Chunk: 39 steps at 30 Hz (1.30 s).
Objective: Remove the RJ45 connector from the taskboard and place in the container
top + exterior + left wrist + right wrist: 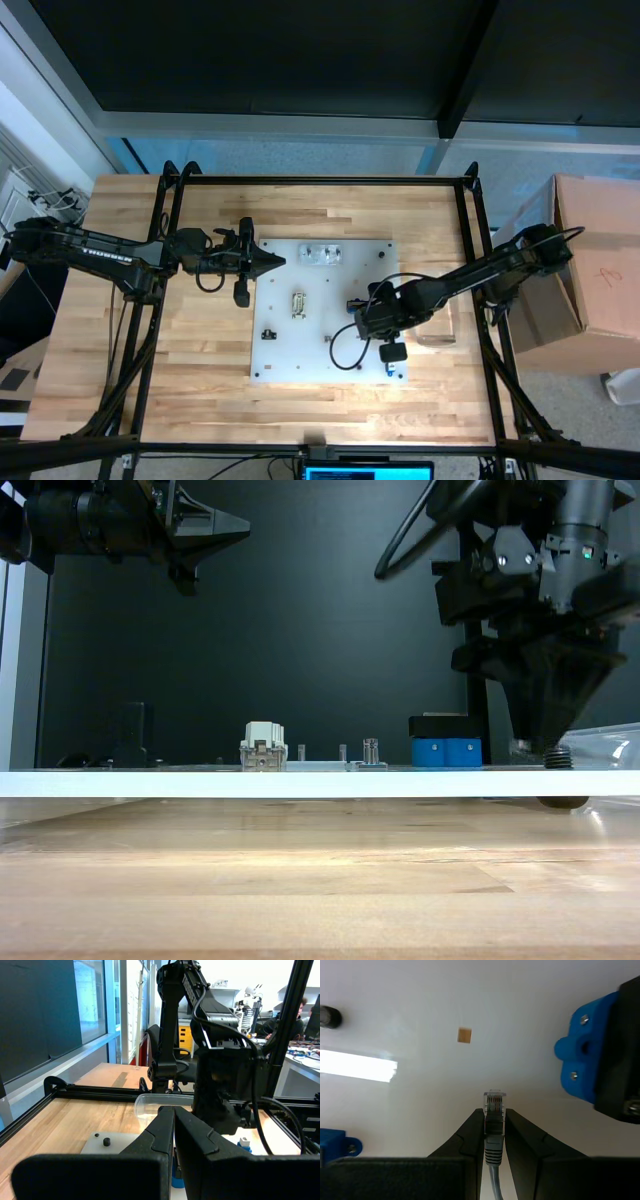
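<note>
The RJ45 connector [494, 1105], a clear plug on a grey cable, is held in my right gripper [494, 1119], which is shut on it. It hangs over bare white taskboard [320, 335], clear of the blue socket block [590, 1060]. In the high view my right gripper [380, 330] is over the board's near right part, close to that blue block [392, 370]. My left gripper [275, 262] is shut on nothing and hovers high above the board's left edge. The clear container [437, 325] lies just right of the board.
A grey multi-pin connector [298, 304] stands mid-board, with a clear part [322, 255] at the board's far side. A black frame [320, 181] rings the table. A cardboard box [590, 270] stands off the right edge. Bare wood lies near the front.
</note>
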### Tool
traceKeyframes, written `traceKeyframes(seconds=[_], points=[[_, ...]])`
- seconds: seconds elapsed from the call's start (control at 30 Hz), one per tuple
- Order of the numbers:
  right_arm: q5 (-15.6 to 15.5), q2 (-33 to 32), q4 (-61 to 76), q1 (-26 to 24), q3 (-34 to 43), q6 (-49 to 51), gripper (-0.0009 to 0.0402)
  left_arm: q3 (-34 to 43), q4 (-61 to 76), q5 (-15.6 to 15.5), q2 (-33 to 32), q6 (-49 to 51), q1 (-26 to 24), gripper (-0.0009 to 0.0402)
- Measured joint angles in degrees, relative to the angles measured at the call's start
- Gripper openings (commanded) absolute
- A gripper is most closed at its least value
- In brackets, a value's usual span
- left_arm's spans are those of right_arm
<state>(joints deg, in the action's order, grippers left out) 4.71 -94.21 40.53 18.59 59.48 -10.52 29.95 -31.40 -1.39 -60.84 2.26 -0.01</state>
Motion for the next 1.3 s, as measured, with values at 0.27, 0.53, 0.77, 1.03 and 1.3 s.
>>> traceKeyframes(seconds=[0.27, 0.53, 0.77, 1.03, 1.3], points=[[-0.09, 3.34, 6.03, 0.02, 3.06, -1.62, 0.0000, 0.00, 0.00, 0.00, 0.00, 0.00, 0.00, 0.0000], [-0.28, 8.90, 11.41, 0.15, 2.97, -5.81, 0.0000, -0.02, 0.00, 0.00, 0.00, 0.00, 0.00, 0.0000], [-0.26, 15.82, 13.22, 0.33, 0.61, -10.19, 0.0000, -0.02, 0.02, 0.00, 0.00, 0.00, 0.00, 0.0000], [0.15, 20.37, 15.72, 0.57, 0.55, -11.78, 0.0000, -0.02, 0.02, 0.00, -0.02, 0.00, 0.00, 0.0000], [0.15, 25.75, 22.45, 0.55, -3.91, -16.26, 0.0000, -0.02, 0.02, 0.00, 0.00, 0.00, 0.00, 0.0000]])
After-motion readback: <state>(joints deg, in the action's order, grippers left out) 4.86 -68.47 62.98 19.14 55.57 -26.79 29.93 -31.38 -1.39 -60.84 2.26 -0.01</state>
